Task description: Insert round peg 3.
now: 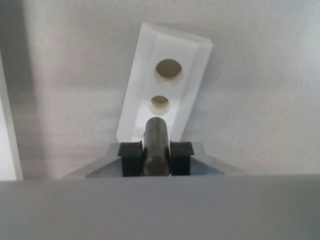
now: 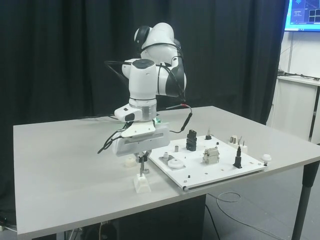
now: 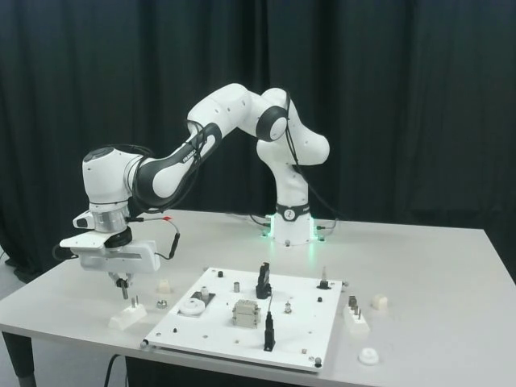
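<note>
You are looking at a grey table [image 2: 60, 150] set before a black curtain [image 3: 403, 97], with the white arm [image 3: 234, 113] bolted at its far side and reaching out and down toward the near corner. Your gripper [image 1: 156, 156] is closed on the round peg [image 1: 156, 145]: in the wrist view the two black finger pads [image 1: 131, 157] press against either side of the dark cylinder, with no gap between pad and peg, and the peg stands upright between them. Under it lies the white peg block [image 1: 167, 82], a long slab resting flat on the table, just beside the white assembly board [image 2: 210, 167] but not touching it. The block shows two round holes in the wrist view, a larger hole [image 1: 169, 69] and a smaller hole [image 1: 160, 104], and both look unfilled. The peg's tip hides the part of the block nearest the gripper, so you cannot tell whether there is another hole beneath it, nor whether the tip has entered the block. In both room views the peg hangs straight down over one end of the block, very near its top face. A second small pin [image 3: 134, 303] stands upright from the block in the second room view. The assembly board carries several small fixtures, among them a black connector [image 3: 262, 282] and a white gear wheel [image 3: 191, 306].
</note>
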Tool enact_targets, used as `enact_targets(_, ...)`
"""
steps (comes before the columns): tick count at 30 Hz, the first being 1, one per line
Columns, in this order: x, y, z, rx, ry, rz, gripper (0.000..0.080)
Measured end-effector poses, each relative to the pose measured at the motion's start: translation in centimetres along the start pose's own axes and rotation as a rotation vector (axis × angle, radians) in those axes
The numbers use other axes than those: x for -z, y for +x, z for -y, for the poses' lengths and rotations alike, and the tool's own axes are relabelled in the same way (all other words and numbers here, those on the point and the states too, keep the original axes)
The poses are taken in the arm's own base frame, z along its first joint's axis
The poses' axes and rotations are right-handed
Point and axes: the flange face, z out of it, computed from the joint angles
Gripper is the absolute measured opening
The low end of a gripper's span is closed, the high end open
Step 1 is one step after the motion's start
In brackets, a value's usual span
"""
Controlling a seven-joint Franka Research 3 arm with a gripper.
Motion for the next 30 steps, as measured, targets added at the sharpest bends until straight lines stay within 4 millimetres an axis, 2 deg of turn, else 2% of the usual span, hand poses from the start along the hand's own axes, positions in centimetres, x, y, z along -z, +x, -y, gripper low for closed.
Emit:
enact_targets(14, 0.7, 0.0, 0.9, -0.003, 0.025, -0.013, 0.0112)
enact_targets(30, 4.0, -1.3, 5.1, 0.043, 0.066, -0.038, 0.0112)
